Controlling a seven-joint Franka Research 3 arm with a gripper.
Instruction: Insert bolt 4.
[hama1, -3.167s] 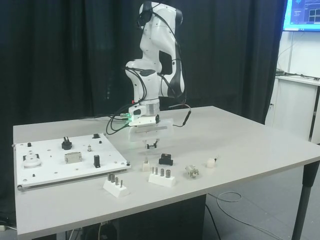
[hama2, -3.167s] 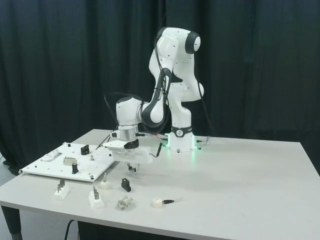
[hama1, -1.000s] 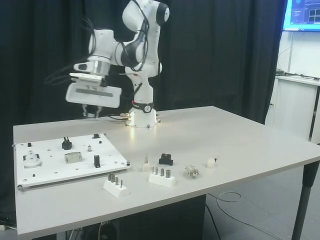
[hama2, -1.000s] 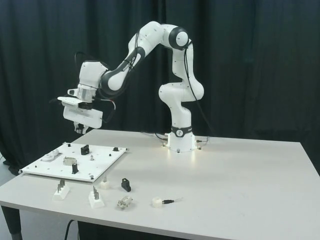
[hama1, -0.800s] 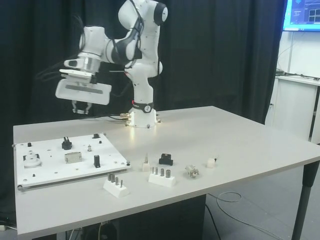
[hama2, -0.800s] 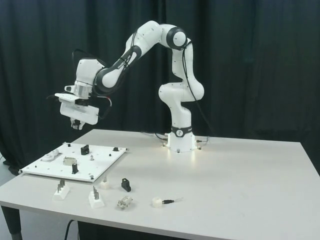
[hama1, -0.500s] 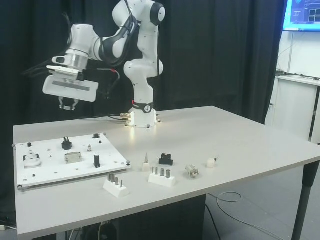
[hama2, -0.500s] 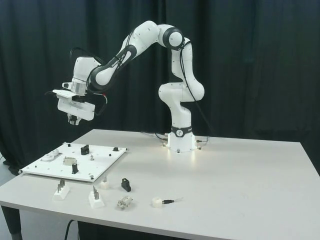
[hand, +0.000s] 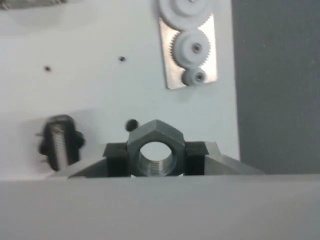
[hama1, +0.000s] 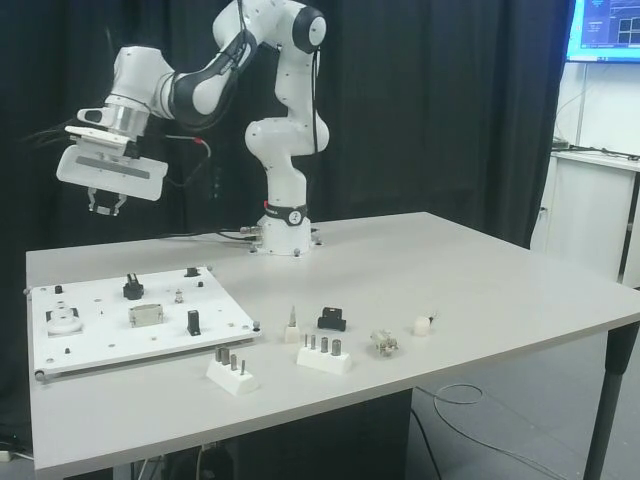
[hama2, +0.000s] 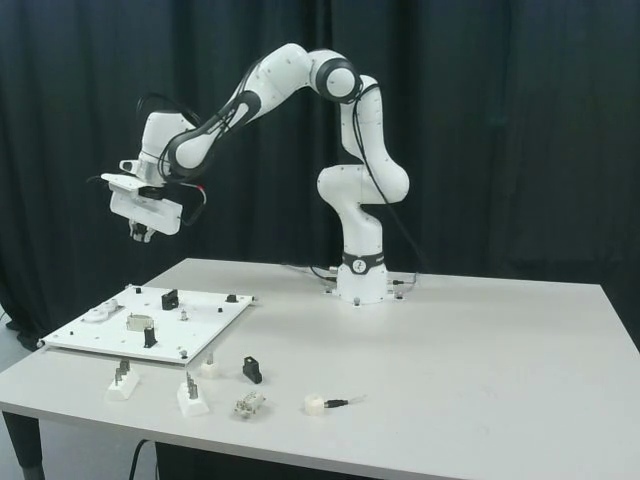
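In the wrist view a grey hex piece with a round threaded bore sits between two black fingers; my gripper is shut on it. Below it lies the white board, with white gears on a metal strip. In both room views the gripper hangs high in the air above the left end of the board, well apart from it. The hex piece is too small to make out in the room views.
A black part holding a screw and a small dark hole show on the board. On the table in front of the board stand white blocks with bolts, a small white stand, a black clip and a metal connector.
The arm has risen from low over the table near the small stand and swung left, step by step, to high above the board's left end.
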